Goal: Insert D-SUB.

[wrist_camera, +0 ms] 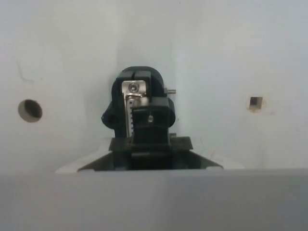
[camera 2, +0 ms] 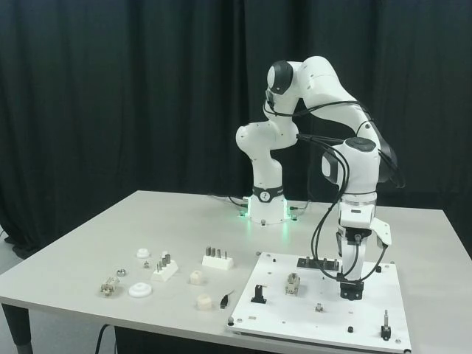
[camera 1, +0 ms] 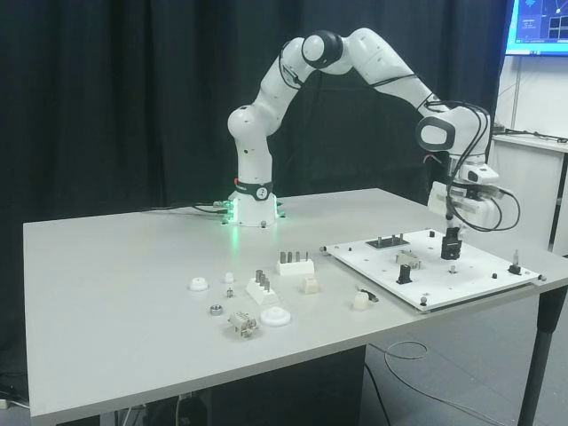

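The white arm (camera 1: 373, 62) is bent over the white board (camera 1: 479, 275) that lies at the table's (camera 1: 124, 266) edge, well away from the arm's base (camera 1: 251, 206), where a green light is seen. The gripper (camera 2: 351, 279) is held straight down, with its tips just above a black block (camera 2: 351, 289) that stands on the board. In the wrist view the block (wrist_camera: 142, 108) is seen from above, with a metal part and a toothed strip on it; the fingers themselves are hidden there by the grey housing across the foot of the picture, and in the room views they are too small to be read. Whether the gripper is open or closed, and whether anything is held, cannot be told.

A connector (camera 2: 293, 283) with a metal shell is seen standing upright on the board, between a small black bracket (camera 2: 259, 293) and the block, apart from both. A second connector (camera 1: 241, 323) of the same kind lies on the bare table near the front edge, just beside a white ring (camera 1: 276, 318) and among other small white parts. Two holes (wrist_camera: 30, 110) are seen in the board in the wrist view.
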Controlling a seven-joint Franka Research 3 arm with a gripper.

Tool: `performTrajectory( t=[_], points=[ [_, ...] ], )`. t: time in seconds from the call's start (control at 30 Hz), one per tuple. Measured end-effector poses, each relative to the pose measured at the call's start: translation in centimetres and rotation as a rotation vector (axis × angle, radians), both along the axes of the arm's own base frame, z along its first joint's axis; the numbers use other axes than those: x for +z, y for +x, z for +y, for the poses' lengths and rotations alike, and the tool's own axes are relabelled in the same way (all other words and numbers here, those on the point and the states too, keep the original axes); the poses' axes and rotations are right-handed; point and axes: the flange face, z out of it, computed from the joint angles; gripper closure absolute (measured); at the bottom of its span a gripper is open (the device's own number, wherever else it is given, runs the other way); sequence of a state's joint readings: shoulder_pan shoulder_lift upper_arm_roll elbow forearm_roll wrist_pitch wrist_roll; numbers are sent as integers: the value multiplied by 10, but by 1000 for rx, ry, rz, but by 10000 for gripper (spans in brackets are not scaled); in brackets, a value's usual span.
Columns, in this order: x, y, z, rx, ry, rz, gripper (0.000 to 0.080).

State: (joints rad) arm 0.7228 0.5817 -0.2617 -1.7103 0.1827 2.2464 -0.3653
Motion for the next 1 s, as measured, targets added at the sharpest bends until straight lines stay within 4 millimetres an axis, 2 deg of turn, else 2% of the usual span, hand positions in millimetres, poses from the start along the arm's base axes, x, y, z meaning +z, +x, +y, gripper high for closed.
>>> performTrajectory(
  t=[1.0],
  points=[
    [4,-1,2,-12,17,10,649]
  ],
)
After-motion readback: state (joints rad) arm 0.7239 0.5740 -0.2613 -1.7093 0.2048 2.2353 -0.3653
